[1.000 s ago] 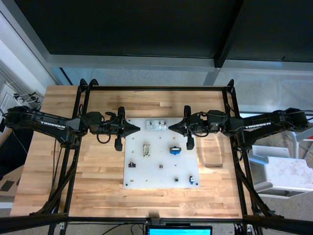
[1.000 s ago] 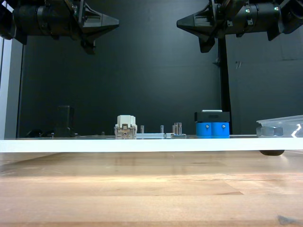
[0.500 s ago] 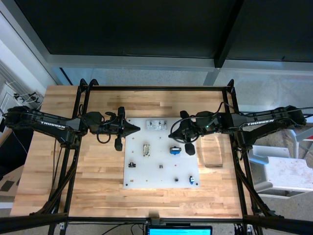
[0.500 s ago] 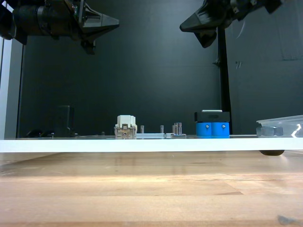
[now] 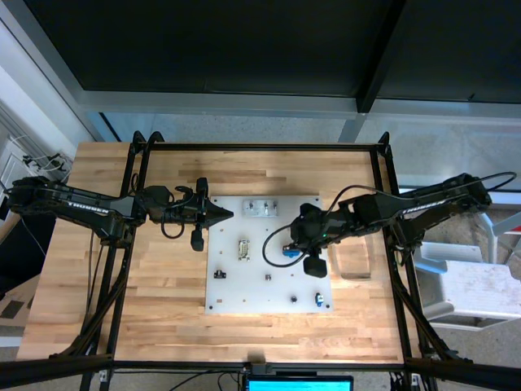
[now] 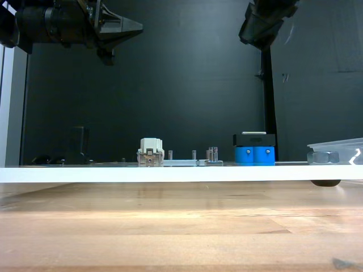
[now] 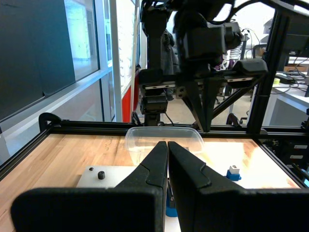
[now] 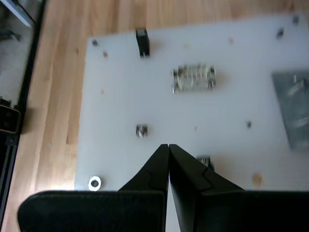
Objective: Unfasten the M12 fastener and place in the container
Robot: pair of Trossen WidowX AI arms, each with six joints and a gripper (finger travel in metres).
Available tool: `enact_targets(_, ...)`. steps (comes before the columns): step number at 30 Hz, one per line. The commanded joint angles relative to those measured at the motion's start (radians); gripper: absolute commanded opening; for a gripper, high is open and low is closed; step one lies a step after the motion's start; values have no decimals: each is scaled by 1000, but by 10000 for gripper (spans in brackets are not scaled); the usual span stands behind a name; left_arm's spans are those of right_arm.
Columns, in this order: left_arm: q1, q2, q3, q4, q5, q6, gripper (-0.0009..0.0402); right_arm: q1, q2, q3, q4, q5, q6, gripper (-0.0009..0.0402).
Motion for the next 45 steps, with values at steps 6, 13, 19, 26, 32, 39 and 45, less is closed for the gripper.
enact_targets(6,0,0,0,0,0,0,0,101,138,193,-249,26,187,0)
enact_targets(13,0,0,0,0,0,0,0,184,251,326,-358,4,360,0)
enact_targets(19,0,0,0,0,0,0,0,212,335,385,-407,-21,480,0)
enact_targets(26,0,0,0,0,0,0,0,214,399,385,-438,-70,598,0)
enact_targets(32,0,0,0,0,0,0,0,219,447,385,-436,-70,672,0)
enact_targets(39,0,0,0,0,0,0,0,221,491,385,-418,-74,673,19)
enact_targets(45,0,0,0,0,0,0,0,222,498,384,-405,-66,710,119)
